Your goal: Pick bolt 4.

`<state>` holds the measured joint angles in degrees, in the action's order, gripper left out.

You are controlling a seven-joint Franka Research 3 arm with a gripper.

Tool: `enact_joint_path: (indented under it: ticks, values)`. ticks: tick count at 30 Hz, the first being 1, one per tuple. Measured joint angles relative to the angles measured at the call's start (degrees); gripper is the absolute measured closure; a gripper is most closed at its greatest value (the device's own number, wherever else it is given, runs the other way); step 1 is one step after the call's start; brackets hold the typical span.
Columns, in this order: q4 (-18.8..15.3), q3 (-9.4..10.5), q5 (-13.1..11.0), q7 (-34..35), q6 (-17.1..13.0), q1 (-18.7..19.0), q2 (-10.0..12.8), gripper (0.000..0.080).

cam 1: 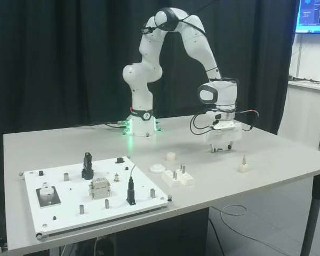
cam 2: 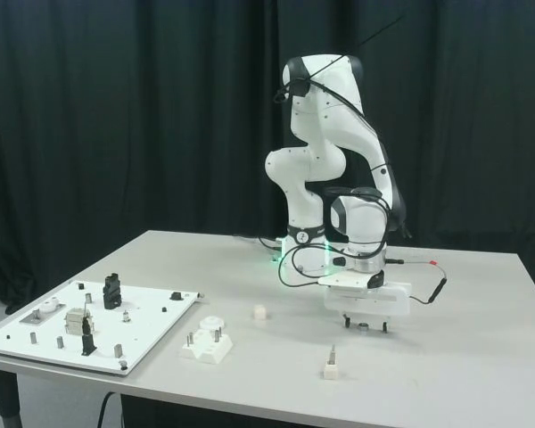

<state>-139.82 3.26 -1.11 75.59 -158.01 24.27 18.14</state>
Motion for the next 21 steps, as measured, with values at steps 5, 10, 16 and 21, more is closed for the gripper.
enact_joint_path:
  ticks: [5, 10, 16, 21]
  values:
    - [0.00, 0.08, 2.09, 2.43, 0.21, 0.02, 0.00, 0.0003]
    - [0.02, 0.19, 4.08, 4.56, 0.52, 0.02, 0.00, 0.0003]
    - [0.12, 0.26, 5.77, 6.33, 0.88, 0.02, 0.00, 0.0003]
    - [0.14, 0.27, 6.49, 7.04, 0.92, 0.01, 0.00, 0.0003]
